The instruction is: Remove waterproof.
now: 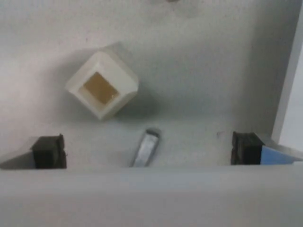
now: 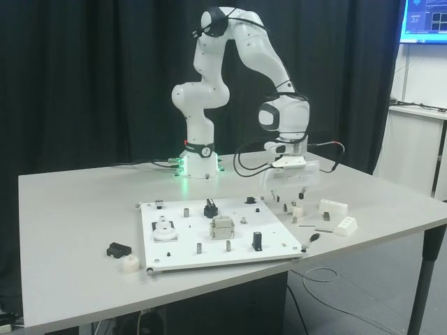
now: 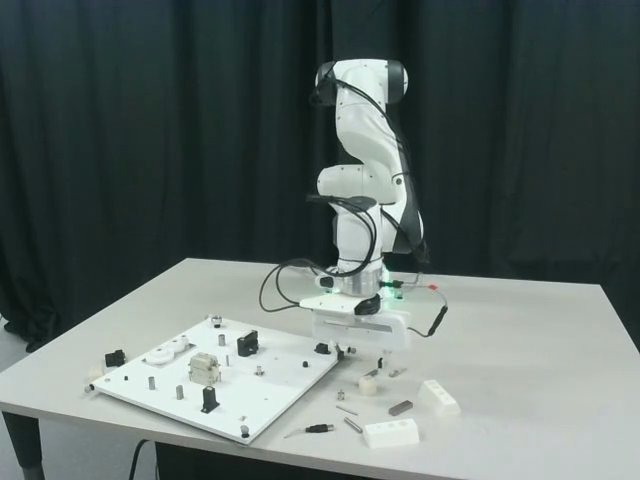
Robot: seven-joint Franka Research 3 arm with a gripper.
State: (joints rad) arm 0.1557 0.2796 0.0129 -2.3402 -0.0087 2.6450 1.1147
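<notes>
Gripper [image 1: 147,151]: two black, block-shaped fingertip pads are seen spread wide apart in the wrist view, with nothing held between them; the gripper is hung low over the grey table [image 2: 77,202], just off the edge of the white board [image 2: 216,241].

Waterproof part [image 1: 102,85]: a small white, smooth plastic block of square outline with a square recess in its top face is seen lying on the table beneath the gripper; it is not touched by either pad. In the room views it [image 3: 369,384] is found just beside the board's edge.

Metal pin [image 1: 147,147]: a short grey bar with a dull sheen is laid flat on the table near the white block, apart from it.

Board: a flat white rectangular plate is rested on the table; small black and grey fittings and upright pegs are carried on it.

Loose parts: two white oblong blocks [image 3: 391,433] and a slim black-tipped tool [image 3: 318,428] are scattered on the table near the board's corner.

Arm [image 2: 237,49]: white rounded glossy segments, bolted at the table's far side.
</notes>
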